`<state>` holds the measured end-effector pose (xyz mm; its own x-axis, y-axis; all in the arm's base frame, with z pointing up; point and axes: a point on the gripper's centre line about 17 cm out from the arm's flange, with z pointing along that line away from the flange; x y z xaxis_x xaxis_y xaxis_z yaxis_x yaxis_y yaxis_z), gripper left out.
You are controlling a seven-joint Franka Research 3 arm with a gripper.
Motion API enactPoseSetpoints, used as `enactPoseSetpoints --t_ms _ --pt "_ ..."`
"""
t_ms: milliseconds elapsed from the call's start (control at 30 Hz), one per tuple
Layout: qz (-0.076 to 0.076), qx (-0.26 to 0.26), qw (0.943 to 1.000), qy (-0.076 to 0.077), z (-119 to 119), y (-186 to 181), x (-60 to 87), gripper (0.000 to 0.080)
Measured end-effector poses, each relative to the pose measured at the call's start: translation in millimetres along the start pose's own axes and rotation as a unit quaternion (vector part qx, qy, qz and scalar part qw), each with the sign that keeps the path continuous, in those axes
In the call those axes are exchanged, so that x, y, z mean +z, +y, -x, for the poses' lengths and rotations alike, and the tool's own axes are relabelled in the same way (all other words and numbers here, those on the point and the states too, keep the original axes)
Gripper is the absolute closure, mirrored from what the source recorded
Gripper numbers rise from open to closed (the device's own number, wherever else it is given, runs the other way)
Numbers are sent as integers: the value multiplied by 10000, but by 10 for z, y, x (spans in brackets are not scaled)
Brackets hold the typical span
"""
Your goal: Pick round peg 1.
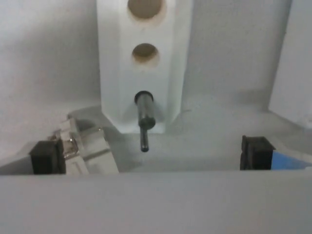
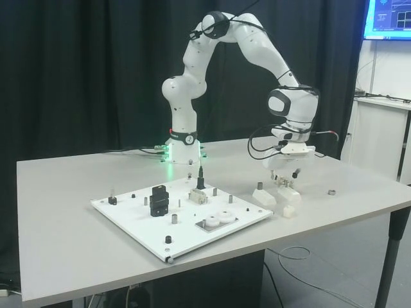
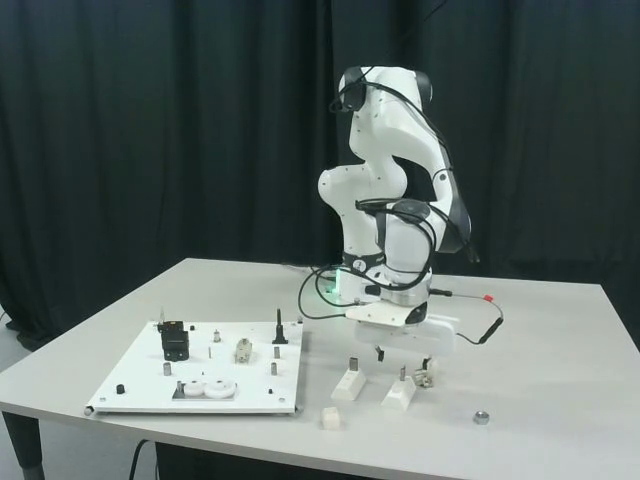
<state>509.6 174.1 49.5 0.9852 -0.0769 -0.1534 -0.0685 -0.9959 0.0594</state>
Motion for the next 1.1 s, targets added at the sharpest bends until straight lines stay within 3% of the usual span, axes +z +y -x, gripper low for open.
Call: enactPoseSetpoints --t_ms 500,533,700,733,1000,1033,1100 --pt "7 34 10000 -14 24 -47 36 3" --pt "9 32 10000 -13 23 -46 36 122" --pt "39 10 10000 -7 21 -27 40 122" --pt "45 8 10000 -8 22 -21 42 306" --pt "52 27 10000 -8 19 14 65 306" --pt "51 28 10000 -4 16 17 69 662" --pt "50 26 10000 4 10 22 77 662"
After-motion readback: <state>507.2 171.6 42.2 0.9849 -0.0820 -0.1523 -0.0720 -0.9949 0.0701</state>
